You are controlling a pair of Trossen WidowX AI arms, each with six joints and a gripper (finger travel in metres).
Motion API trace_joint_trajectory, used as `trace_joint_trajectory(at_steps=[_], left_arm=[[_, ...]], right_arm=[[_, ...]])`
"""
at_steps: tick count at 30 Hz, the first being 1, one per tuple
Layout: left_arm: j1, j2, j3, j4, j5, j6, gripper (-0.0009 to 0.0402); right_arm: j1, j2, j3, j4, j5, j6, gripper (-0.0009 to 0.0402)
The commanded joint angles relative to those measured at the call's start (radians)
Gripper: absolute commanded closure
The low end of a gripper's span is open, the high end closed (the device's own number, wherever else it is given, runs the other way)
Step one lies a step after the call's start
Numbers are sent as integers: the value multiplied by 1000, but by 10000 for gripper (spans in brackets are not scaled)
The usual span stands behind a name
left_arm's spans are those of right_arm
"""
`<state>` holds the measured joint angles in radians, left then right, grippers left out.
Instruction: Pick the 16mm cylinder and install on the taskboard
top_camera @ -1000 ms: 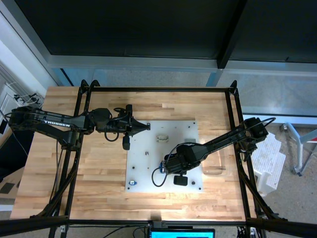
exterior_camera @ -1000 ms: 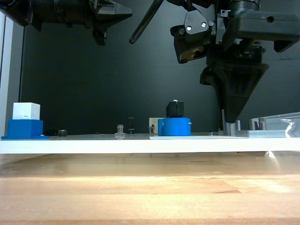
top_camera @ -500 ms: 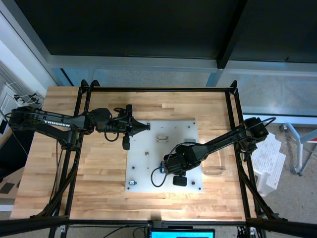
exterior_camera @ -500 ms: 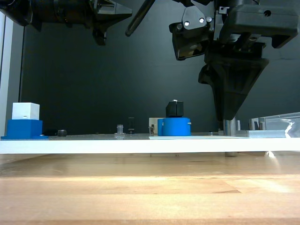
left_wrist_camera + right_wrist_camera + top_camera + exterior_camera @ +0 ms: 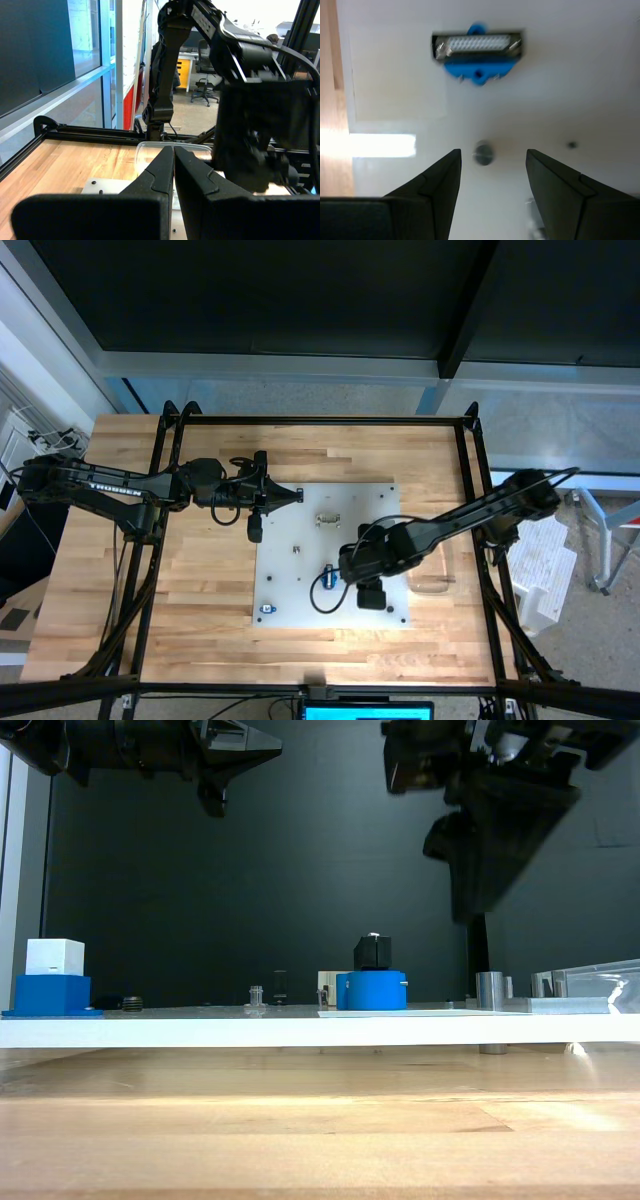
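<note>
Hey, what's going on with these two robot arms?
The right arm is doing the work: its job is to fit the 16mm cylinder into the taskboard. At this moment the cylinder stands upright in the board and nothing grips it. The right end effector hangs open straight above it. The left end effector is shut and parked high over the board's far left part, handling nothing.

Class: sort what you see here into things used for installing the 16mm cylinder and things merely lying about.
In use: 16mm cylinder, standing in the taskboard; right gripper, open above it.
Idle: left gripper, shut, high over the board's far-left corner; blue connector; clear tray; white cube.
</note>
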<state>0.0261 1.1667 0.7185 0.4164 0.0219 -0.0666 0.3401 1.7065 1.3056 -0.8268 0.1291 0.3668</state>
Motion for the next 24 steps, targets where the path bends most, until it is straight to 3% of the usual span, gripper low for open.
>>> trace_joint_trajectory(at_steps=[1,12,16,18,24], left_arm=[[0,0,0,0,0,0,393],[0,0,0,0,0,0,393],[0,0,0,0,0,0,393],[0,0,0,0,0,0,393],[0,0,0,0,0,0,393]], right_arm=[[-16,-84,-46,49,38,-38,237],[-144,-348,-164,238,27,-207,329],[-235,-443,-247,397,-69,-243,366],[-273,-487,-295,484,-98,-255,384],[-326,-595,-417,647,-97,-290,389]])
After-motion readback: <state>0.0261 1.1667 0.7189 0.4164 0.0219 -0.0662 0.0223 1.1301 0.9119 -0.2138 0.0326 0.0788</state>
